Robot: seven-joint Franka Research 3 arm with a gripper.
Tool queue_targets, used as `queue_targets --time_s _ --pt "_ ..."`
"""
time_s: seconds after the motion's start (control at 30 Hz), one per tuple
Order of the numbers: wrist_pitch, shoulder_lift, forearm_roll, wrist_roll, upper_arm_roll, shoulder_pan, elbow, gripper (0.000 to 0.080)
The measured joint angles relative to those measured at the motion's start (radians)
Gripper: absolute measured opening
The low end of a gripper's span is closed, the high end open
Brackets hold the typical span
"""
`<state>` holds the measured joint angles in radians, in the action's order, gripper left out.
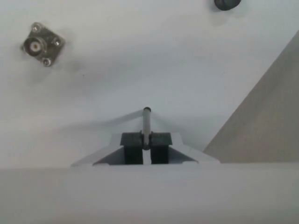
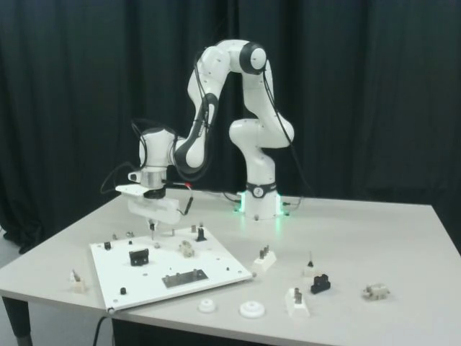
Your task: Insert round peg 1.
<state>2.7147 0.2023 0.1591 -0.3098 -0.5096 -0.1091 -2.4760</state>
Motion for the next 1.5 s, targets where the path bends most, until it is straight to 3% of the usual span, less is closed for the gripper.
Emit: queue_targets --time_s 0.3,0.93,0.97,1.1,1.13,1.3,1.33,1.5 --pt "0.007 0.011 0.003 0.004 0.000 0.000 0.000 0.0032" --pt "0.013 0.023 0.070 0.019 0.004 0.000 0.012 0.0032" --pt "0.013 0.023 0.070 0.021 0.004 0.000 0.014 0.0274" --pt "0.011 0.022 0.070 0.026 0.004 0.000 0.024 0.0274" --pt "0.010 0.022 0.070 0.027 0.004 0.000 0.026 0.0608" --pt "0.006 0.020 0.070 0.027 0.003 0.000 0.038 0.0608" --pt "0.004 0.020 0.070 0.027 0.003 0.000 0.041 0.0764" --pt "-0.004 0.017 0.070 0.027 0.002 0.000 0.052 0.0764"
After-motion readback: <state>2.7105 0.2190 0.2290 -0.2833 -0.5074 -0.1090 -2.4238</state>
